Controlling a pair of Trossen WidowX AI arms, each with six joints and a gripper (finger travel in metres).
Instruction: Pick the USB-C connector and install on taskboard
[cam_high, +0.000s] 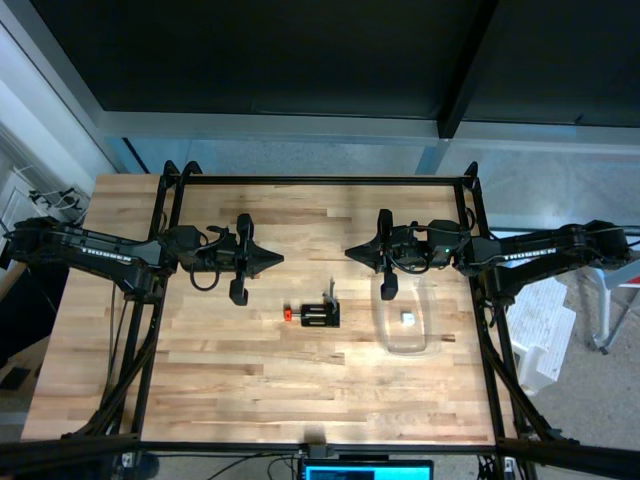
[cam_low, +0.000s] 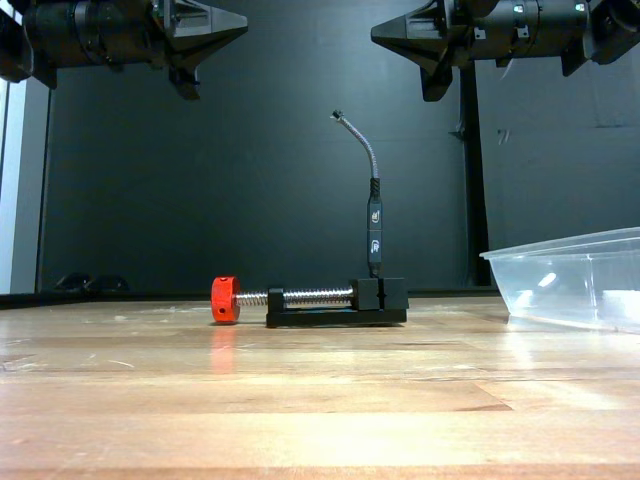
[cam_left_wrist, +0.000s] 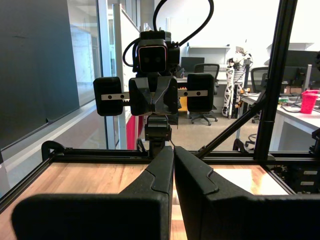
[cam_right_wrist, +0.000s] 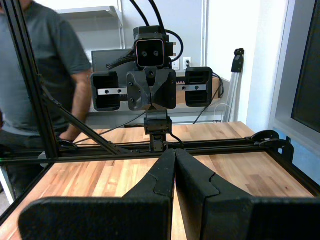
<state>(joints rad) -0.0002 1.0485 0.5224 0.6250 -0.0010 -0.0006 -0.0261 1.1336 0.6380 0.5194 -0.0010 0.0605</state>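
In the low view the black USB-C connector (cam_low: 374, 232) stands upright on the black vise (cam_low: 338, 303) with the red knob (cam_low: 225, 299), and its grey braided cable (cam_low: 361, 147) curves up from it with nothing holding it. From above, the vise (cam_high: 320, 315) sits mid-table. My left gripper (cam_high: 272, 260) hovers high at the back left, shut and empty, its fingers (cam_left_wrist: 165, 165) pressed together. My right gripper (cam_high: 352, 251) is parked high at the back right, facing it, also shut with nothing between its fingers (cam_right_wrist: 167, 165).
A clear plastic tray (cam_high: 406, 345) lies right of the vise, with a white block (cam_high: 407, 318) inside; its wall (cam_low: 570, 280) shows at table height. Black frame rails (cam_high: 320, 180) border the table. A person (cam_right_wrist: 35, 80) stands beyond the left side.
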